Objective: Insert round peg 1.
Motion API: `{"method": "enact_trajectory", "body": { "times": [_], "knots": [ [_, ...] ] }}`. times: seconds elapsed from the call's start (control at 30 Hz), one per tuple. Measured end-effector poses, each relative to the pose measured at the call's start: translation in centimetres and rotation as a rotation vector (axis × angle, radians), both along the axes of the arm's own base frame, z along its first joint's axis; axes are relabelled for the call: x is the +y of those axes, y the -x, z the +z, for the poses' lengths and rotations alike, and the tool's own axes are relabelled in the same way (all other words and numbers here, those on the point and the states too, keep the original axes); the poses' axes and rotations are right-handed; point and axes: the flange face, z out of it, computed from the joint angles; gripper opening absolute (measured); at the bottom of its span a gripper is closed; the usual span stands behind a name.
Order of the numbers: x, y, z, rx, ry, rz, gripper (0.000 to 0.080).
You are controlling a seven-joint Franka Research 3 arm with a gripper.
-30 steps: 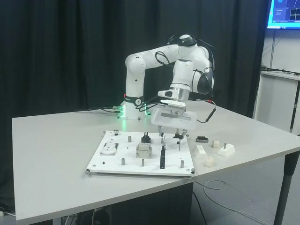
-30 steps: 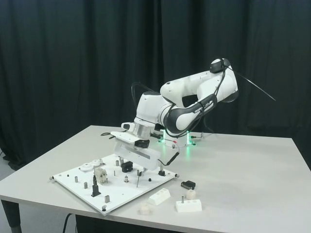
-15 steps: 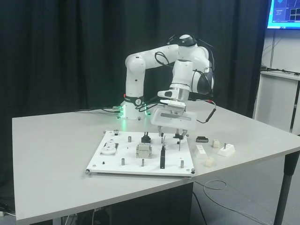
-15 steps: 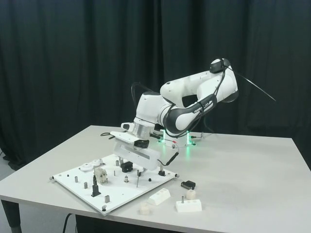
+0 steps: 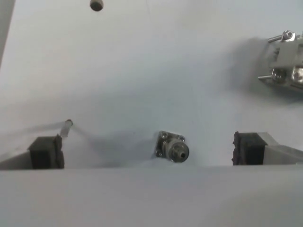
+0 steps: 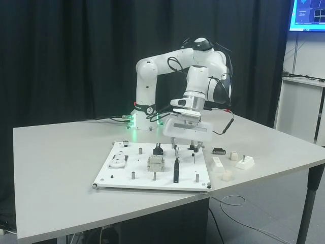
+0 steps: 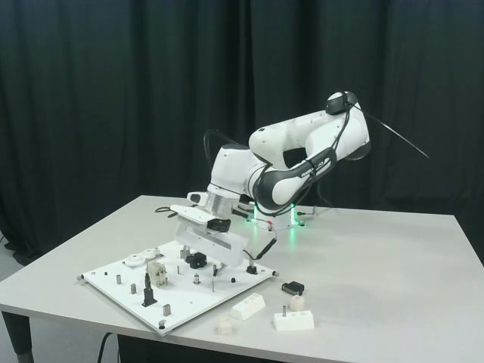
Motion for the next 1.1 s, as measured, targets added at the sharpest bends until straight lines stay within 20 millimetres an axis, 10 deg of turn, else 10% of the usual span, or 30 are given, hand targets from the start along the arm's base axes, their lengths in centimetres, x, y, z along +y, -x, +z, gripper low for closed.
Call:
{"method": "enact_trajectory", "body": {
  "times": [1.1],
  "knots": [
    [-0.5,-1.4,-0.4,-0.028,-0.018,-0.003,0.0800]
  ]
}}
